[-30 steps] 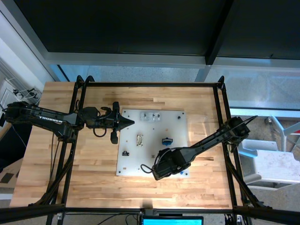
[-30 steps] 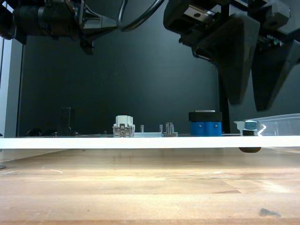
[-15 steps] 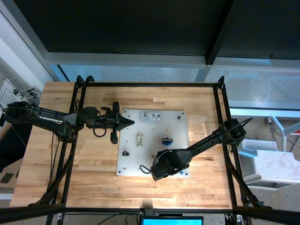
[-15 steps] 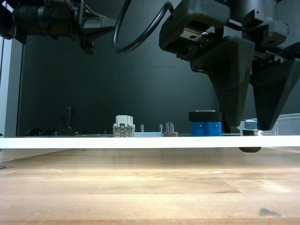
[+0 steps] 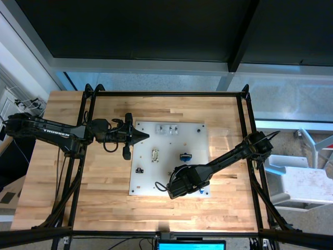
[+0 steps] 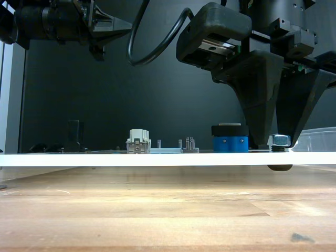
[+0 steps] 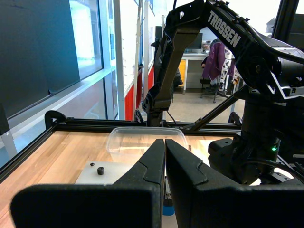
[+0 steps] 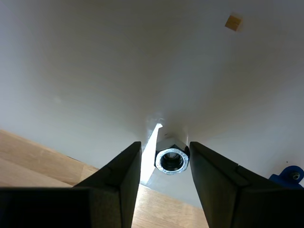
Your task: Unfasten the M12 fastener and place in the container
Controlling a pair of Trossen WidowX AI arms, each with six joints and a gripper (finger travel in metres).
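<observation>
Right claw [image 6: 278,146] straddles the M12 fastener [image 8: 171,151], fingers narrowly parted, a sliver of light beside one. I see a silver hex nut on its black ribbed stud [image 6: 280,149], lower right in the low view. The clear container [image 6: 317,137] stands beyond it, the nut outside. Left claw [image 5: 147,136] hangs pressed closed at the white board's [image 5: 156,179] upper left.

1. The wooden table [image 5: 104,198] was pale butcher-block, edged by a black metal frame [image 5: 166,94].
2. Beyond the table's far edge lay speckled grey floor [image 5: 156,82], and past that rose a dark panel [image 5: 130,26].
3. Off the table's right side stood white furniture [image 5: 307,182]; I could not tell what kind.
4. Near the table, tall windows [image 7: 85,42] let in bright daylight.
</observation>
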